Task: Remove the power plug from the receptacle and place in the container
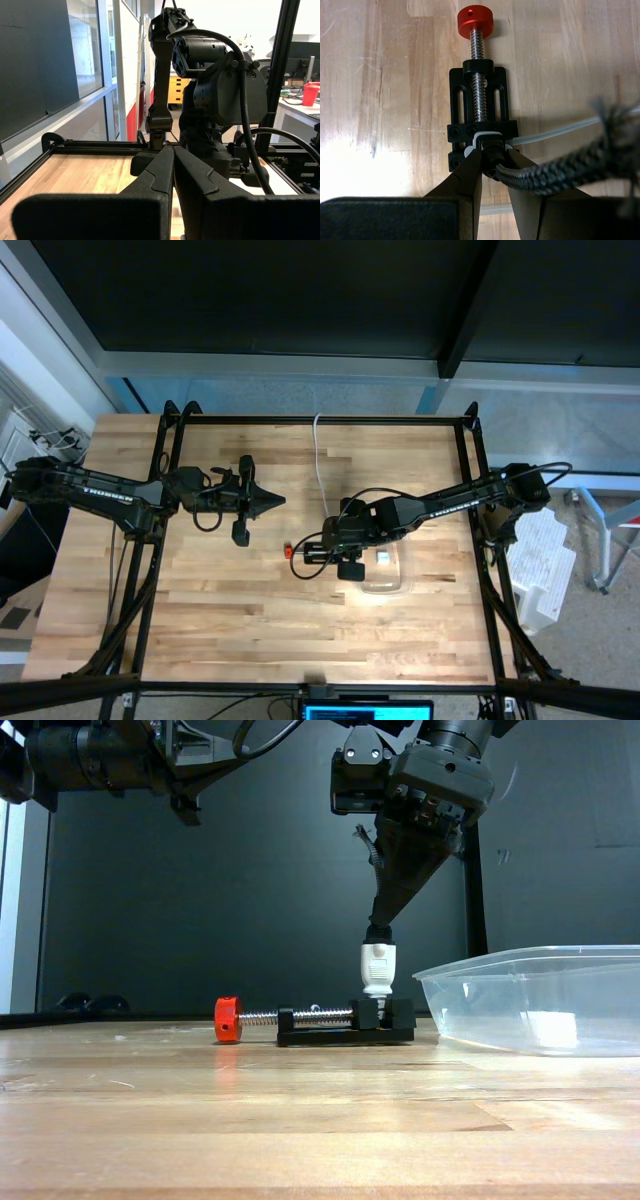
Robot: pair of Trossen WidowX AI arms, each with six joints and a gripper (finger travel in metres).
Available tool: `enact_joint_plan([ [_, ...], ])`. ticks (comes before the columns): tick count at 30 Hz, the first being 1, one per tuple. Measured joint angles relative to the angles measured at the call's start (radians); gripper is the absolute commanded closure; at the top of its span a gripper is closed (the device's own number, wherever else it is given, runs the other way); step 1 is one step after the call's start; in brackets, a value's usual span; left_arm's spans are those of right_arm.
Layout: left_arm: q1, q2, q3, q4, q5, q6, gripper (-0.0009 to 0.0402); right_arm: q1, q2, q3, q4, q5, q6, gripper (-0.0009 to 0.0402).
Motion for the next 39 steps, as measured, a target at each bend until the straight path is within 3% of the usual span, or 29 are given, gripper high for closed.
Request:
enact_joint_plan([
  [9,0.0,0.0,0.0,0.0,0.0,0.0,0.0393,0.001,-0.021,0.063,-0.016,0.011,-0.003,0.0393],
  [25,0.0,0.0,0.0,0.0,0.0,0.0,0.0393,0.002,-0.061,0.08,-0.096,-0.001,-0.001,0.0393],
  [30,0.0,0.0,0.0,0.0,0.0,0.0,0.0393,0.006,-0.087,0.037,-0.106,-0.006,0.0,0.0393],
  [39,0.0,0.0,0.0,0.0,0.0,0.0,0.0393,0.013,-0.223,-0.135,-0.108,-0.005,0.0,0.0393],
])
